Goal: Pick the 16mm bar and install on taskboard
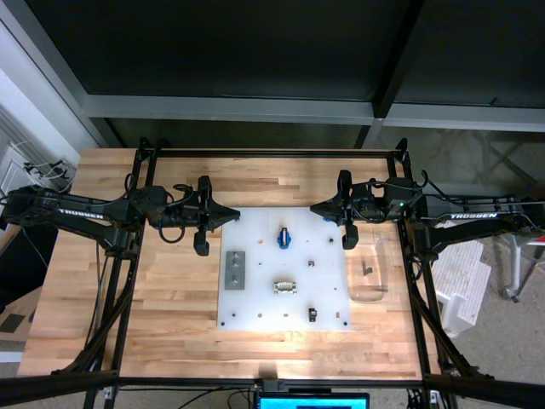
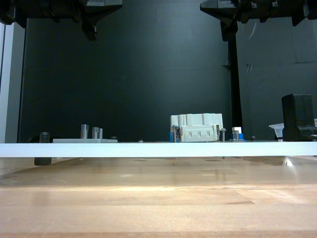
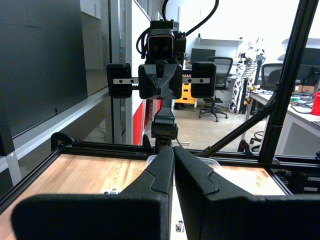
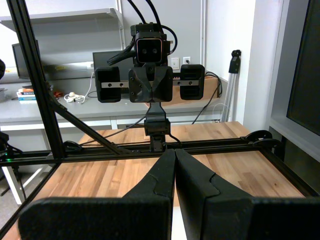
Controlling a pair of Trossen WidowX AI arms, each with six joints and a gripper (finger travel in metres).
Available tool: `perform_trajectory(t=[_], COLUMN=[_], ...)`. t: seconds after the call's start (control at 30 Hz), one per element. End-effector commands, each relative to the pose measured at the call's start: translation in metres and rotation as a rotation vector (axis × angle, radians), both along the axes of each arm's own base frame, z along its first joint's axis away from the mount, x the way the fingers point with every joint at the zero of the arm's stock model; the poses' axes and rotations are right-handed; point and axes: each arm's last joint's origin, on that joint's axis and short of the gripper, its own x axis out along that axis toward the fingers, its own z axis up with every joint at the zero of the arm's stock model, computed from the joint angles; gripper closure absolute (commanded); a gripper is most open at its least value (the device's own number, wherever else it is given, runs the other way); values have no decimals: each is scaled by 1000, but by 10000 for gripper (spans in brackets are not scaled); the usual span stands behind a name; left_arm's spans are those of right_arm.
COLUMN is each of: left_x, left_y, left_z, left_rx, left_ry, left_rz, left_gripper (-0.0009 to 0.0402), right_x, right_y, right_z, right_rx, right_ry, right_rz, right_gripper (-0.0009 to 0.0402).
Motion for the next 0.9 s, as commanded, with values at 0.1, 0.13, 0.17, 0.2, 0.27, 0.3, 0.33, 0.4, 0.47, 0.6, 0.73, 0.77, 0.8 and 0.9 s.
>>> perform_trajectory(t=[0.1, 0.13, 0.17, 0.2, 0.27, 0.3, 0.33, 0.4, 0.47, 0.6, 0.73, 0.77, 0.8, 0.9], left_x=[0, 0, 0, 0, 0, 0, 0, 0, 0, 0, 0, 0, 0, 0], left_y=[0, 0, 0, 0, 0, 0, 0, 0, 0, 0, 0, 0, 0, 0], left_z=[0, 0, 0, 0, 0, 0, 0, 0, 0, 0, 0, 0, 0, 0], left_rx=[0, 0, 0, 0, 0, 0, 0, 0, 0, 0, 0, 0, 0, 0], left_ry=[0, 0, 0, 0, 0, 0, 0, 0, 0, 0, 0, 0, 0, 0], left_rz=[0, 0, 1, 1, 1, 0, 1, 1, 1, 1, 1, 1, 1, 0], left_gripper=[393, 393, 393, 393, 393, 393, 393, 393, 393, 393, 393, 393, 393, 393], right_x=[0, 0, 0, 0, 0, 0, 0, 0, 0, -1, -3, -4, -4, -8], right_y=[0, 0, 0, 0, 0, 0, 0, 0, 0, 0, 2, 2, 3, 5], right_z=[-1, -2, -2, -3, -4, -4, -4, -4, -4, -3, 1, 2, 4, 8], right_rx=[1, 1, 1, 2, 3, 3, 3, 3, 3, 28, 35, 36, 38, 43], right_ry=[11, 14, 20, 27, 38, 40, 41, 40, 38, 38, 113, 148, 186, 296], right_rz=[0, 0, 0, 0, 0, 0, 0, 0, 0, 1, 5, 7, 9, 13], right_gripper=[393, 393, 393, 393, 393, 393, 393, 393, 393, 393, 394, 393, 393, 393])
